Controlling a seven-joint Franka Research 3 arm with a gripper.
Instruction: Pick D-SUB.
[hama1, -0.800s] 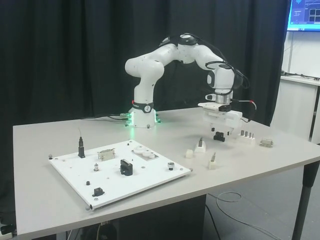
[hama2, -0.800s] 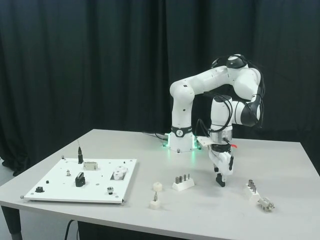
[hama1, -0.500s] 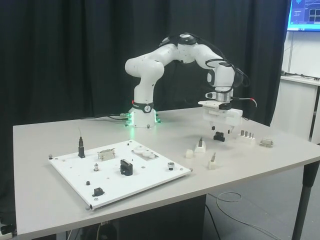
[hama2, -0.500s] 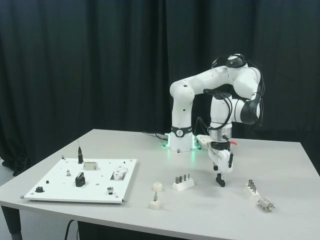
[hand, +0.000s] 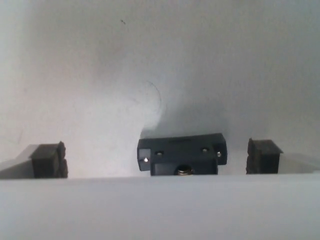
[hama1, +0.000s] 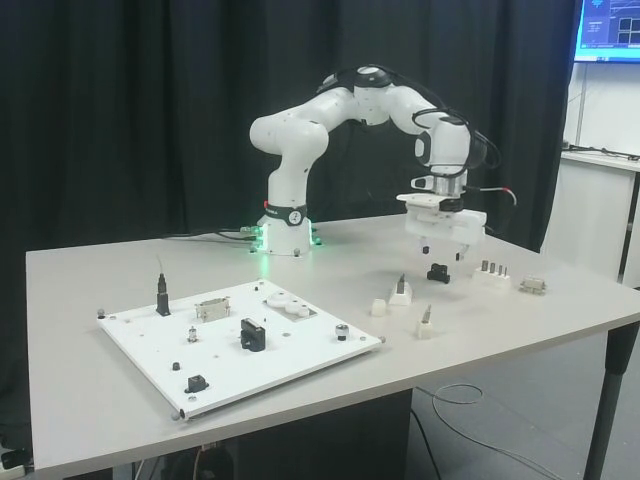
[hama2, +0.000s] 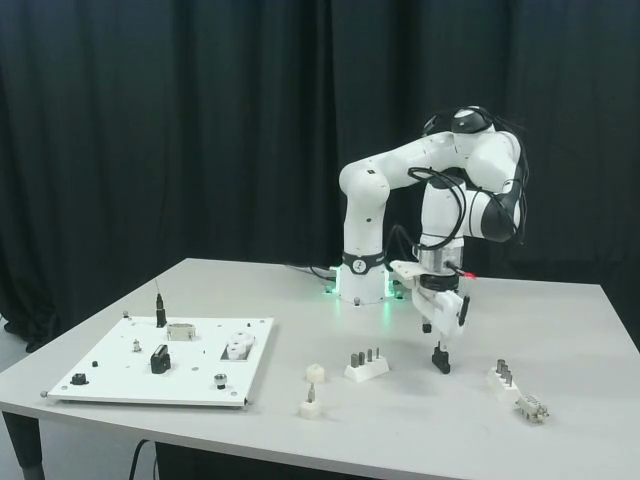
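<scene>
Gripper (hama1: 441, 249) spread, empty | hangs over black part (hama2: 439, 359) on table (hama1: 120, 268) | D-SUB (hama2: 532, 408) untouched; pick not begun

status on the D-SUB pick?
Claw open, holding nothing, above a black connector standing on the grey table. Nothing between them.

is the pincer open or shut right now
Open: in the wrist view the pincer fingertips stand apart, the black connector between them, untouched.
</scene>
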